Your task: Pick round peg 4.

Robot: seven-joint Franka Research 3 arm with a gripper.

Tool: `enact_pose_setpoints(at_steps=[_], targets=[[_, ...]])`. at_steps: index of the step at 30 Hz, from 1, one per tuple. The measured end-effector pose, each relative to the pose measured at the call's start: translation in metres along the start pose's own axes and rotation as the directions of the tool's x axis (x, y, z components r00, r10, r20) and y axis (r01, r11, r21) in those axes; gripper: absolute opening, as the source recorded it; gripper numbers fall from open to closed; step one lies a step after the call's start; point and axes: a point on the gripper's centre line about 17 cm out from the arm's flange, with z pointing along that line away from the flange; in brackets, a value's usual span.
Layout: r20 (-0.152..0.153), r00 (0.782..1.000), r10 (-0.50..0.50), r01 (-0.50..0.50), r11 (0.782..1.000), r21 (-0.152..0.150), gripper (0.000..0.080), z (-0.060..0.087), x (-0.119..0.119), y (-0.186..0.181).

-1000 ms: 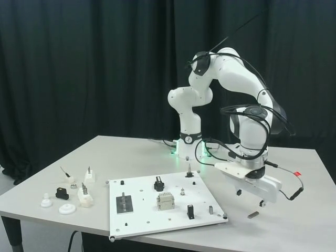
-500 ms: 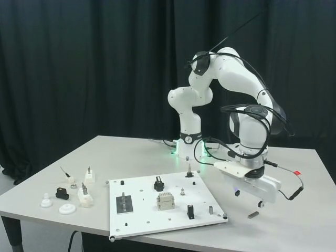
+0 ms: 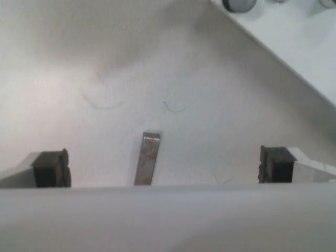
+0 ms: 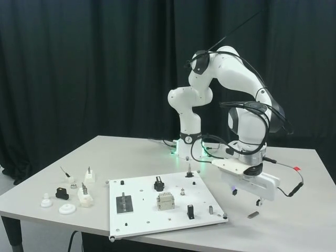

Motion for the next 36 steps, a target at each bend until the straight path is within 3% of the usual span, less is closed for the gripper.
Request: enact_pose_setpoints(at_steps=[16, 24, 30, 36], targets=[[-0.017, 0.998, -0.065, 0.065, 0.998, 0.002, 0.0800, -0.009, 0.014, 0.008], [-0.041, 0.991, -0.124, 0.125, 0.992, 0.001, 0.0800, -0.015, 0.031, 0.017], [-0.069, 0.978, -0.198, 0.196, 0.980, -0.028, 0.0800, -0.022, 0.055, 0.036], [-0.082, 0.952, -0.295, 0.290, 0.954, -0.072, 0.0800, -0.032, 0.081, 0.063]])
